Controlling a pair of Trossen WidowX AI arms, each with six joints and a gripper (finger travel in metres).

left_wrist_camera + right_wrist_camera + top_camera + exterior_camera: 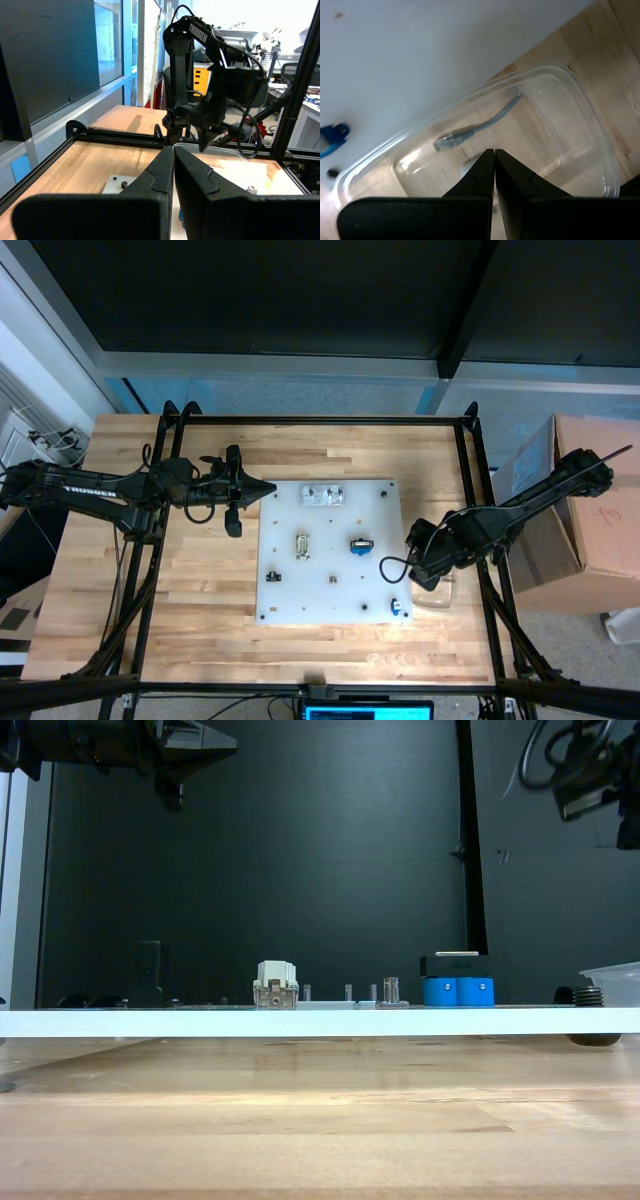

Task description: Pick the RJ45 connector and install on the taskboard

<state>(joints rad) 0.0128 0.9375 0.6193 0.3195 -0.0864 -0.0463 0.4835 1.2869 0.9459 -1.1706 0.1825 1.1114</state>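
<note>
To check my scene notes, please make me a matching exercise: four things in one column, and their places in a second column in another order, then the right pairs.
1 RJ45 connector
2 left gripper
3 right gripper
4 blue part

a above the clear tray, fingers shut
b on the white board
c lying free in the clear tray
d raised at the board's left edge, fingers shut

Pairs: 1-c, 2-d, 3-a, 4-b.

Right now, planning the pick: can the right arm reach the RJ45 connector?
Probably yes: the RJ45 connector lies free in the clear tray, the shut right tool just above, nothing between. The left tool, shut, hovers at the board's left edge.
</note>
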